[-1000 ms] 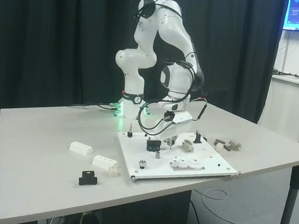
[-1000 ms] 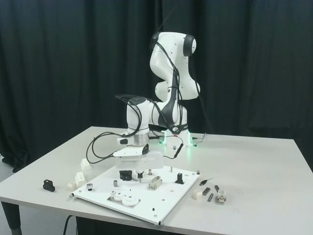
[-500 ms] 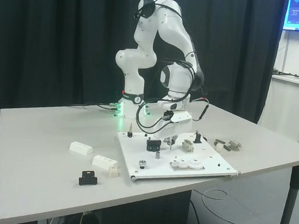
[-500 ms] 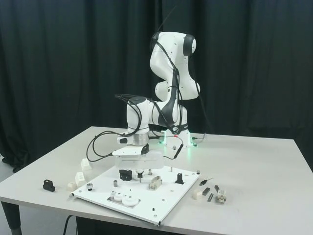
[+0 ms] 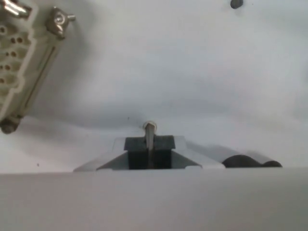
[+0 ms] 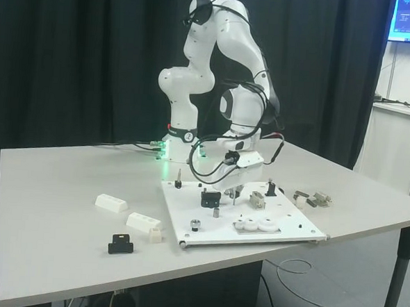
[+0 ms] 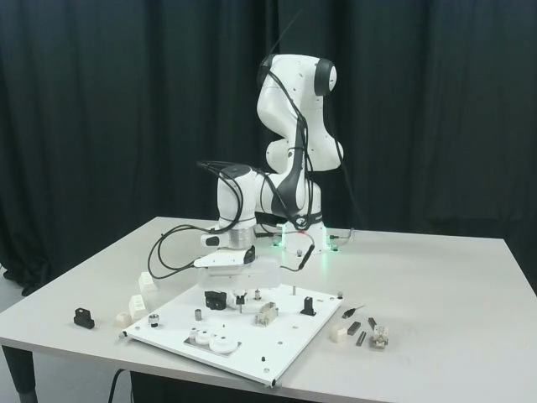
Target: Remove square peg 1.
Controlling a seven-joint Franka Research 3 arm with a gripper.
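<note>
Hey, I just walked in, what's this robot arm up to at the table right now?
The white robot arm is working over the white assembly board on the grey table. Its gripper is closed on a thin grey metal peg, which the wrist view shows standing between the fingers above the board. A white multi-pin connector sits nearby on the board, untouched.

Square peg 1 [image 5: 150, 139]: slim grey metal pin, upright, clamped between the two fingers [image 5: 179, 147], its tip above the white board [image 5: 192, 72].
</note>
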